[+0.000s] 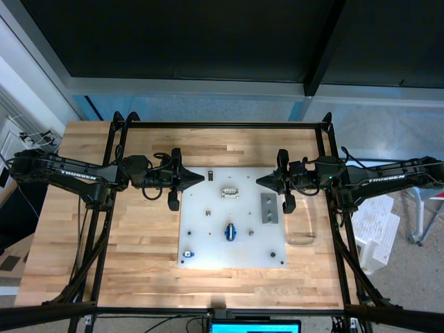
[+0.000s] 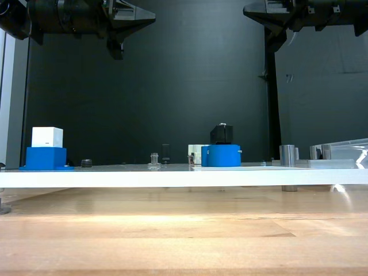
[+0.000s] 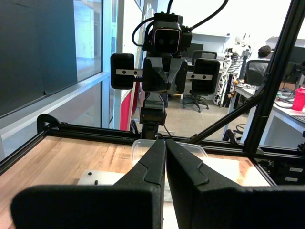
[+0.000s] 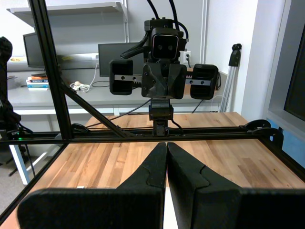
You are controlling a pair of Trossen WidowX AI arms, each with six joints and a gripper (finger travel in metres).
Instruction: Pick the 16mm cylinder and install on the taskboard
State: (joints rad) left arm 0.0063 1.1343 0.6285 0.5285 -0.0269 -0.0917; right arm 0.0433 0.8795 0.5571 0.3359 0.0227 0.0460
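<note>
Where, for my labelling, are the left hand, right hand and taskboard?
taskboard (image 1: 208, 243): high view, bare white surface.
left hand (image 1: 202, 177): high view, shut fingertips, above the board's left.
right hand (image 1: 258, 181): high view, shut fingertips, above the board's right.

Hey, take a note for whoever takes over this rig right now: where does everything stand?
Left gripper: jaws shut, empty, raised near the taskboard's far left.
Right gripper: jaws shut, empty, raised near its far right.
16mm cylinder: in neither gripper; I cannot pick it out among the board's small parts.
Done: nothing yet, it seems.
Left: find, pick and install the cylinder.
</note>
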